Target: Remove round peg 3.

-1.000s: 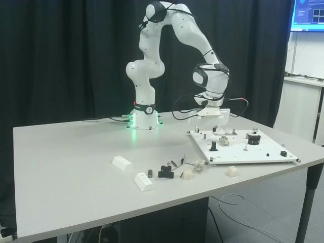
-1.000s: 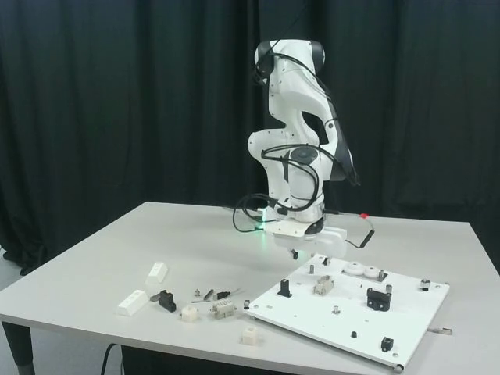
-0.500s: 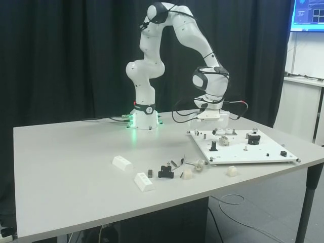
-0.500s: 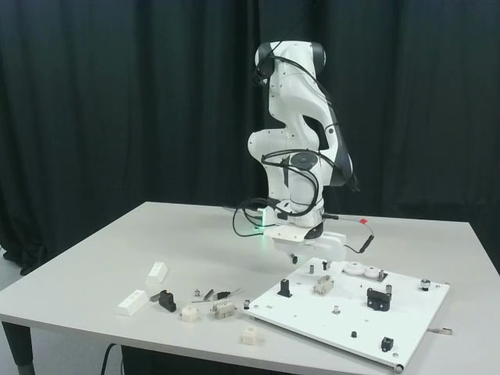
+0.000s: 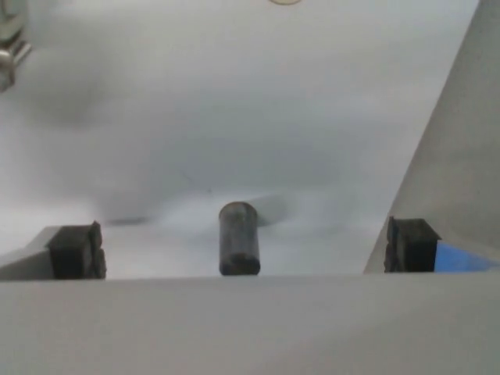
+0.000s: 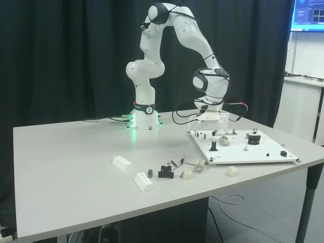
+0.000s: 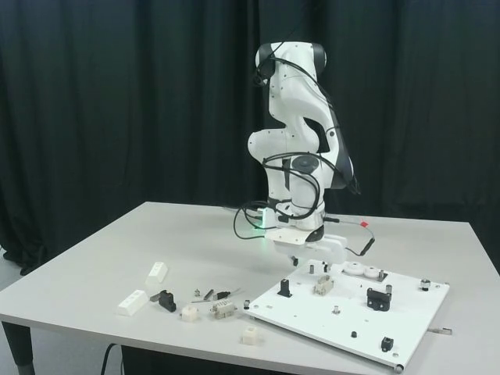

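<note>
Table (image 6: 66, 152): grey, holds our white board (image 7: 406, 324).
Gripper (image 5: 244, 248): spread wide, peg (image 5: 238, 238) between.
Advice: we centre, then pinch.

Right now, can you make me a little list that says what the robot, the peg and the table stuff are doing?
arm: white, bent over the near corner of the white board
end effector: open, fingertips either side of the peg
round peg: dark, upright, standing on the board, not gripped
board: lies on the grey table, with small black and white parts on it
loose parts: two white blocks on the table beside the board
</note>
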Available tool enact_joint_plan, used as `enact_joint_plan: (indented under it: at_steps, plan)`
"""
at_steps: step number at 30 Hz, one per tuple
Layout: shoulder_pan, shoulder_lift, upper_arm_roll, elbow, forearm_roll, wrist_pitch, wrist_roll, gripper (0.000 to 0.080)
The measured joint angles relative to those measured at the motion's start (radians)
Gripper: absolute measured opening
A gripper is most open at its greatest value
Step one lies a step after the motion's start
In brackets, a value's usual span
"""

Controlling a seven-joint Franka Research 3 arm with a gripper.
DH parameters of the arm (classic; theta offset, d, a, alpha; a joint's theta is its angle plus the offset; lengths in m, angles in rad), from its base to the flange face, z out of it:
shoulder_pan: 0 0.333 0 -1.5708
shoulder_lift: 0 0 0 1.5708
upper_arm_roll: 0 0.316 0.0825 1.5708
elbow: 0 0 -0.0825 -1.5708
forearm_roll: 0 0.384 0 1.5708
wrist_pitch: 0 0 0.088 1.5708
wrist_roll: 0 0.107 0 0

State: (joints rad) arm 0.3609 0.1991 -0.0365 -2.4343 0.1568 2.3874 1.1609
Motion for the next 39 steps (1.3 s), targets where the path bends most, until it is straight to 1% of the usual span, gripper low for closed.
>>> enact_joint_plan:
  at_steps: [22,30,31,37,38,39]
  plan:
    - [0.000,0.021,0.007,-0.001,0.000,0.004,0.000,0.0800]
    - [0.000,0.030,0.007,-0.003,0.000,0.022,-0.002,0.0800]
    - [0.000,0.030,0.007,-0.003,0.000,0.023,-0.004,0.0678]
    - [-0.001,0.032,0.005,-0.003,0.000,0.024,-0.011,0.0678]
    - [-0.002,0.032,0.004,-0.003,0.000,0.024,-0.012,0.0462]
    - [-0.002,0.032,0.004,-0.003,0.000,0.024,-0.012,0.0462]
